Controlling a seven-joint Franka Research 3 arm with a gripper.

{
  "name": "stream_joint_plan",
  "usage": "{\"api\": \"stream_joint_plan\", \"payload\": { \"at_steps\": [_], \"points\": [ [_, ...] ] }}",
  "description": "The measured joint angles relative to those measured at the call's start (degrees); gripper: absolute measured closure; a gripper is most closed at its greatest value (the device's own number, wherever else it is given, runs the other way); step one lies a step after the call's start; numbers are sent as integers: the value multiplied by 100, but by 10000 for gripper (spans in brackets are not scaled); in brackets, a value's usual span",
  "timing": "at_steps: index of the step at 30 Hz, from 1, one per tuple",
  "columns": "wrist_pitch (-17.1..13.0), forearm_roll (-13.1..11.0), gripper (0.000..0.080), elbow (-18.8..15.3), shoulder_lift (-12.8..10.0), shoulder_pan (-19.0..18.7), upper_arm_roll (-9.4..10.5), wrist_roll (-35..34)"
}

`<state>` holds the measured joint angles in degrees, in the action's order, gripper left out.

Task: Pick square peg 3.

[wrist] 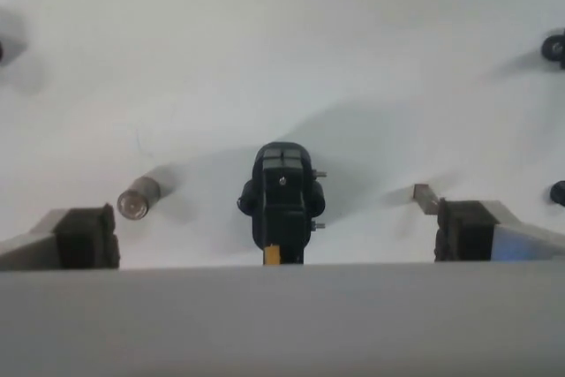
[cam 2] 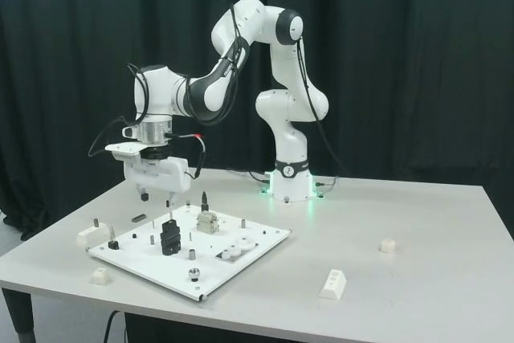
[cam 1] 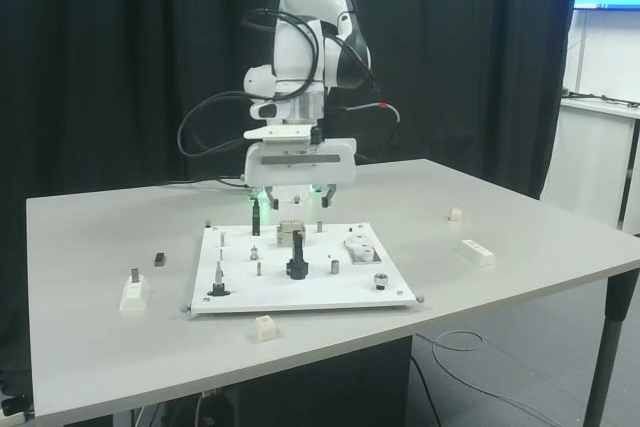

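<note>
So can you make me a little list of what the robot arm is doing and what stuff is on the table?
arm: white, bent over the white board
gripper: hangs above the board, holding nothing
jaws: wide apart in the wrist view
below the gripper: black clamp-like part, standing on the board
other board parts: small pegs and fixtures, too small to name
table: grey, with small white blocks off the board
square peg 3: cannot tell which one it is

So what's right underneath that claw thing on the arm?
Under the open gripper lies the white board, with a black block standing on it between the fingers. The gripper's body hides the board nearer the camera.
</note>
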<state>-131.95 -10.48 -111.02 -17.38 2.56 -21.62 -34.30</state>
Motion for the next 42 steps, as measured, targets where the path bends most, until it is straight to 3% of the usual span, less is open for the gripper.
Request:
{"api": "stream_joint_plan", "payload": {
  "at_steps": [14,22,30,42],
  "points": [
    [0,120,3,149,-60,3,-73,1],
    [0,392,3,299,-154,11,-164,113],
    [1,666,3,491,-278,13,-361,495],
    [4,735,3,681,-425,20,-672,1511]
  ]
}}
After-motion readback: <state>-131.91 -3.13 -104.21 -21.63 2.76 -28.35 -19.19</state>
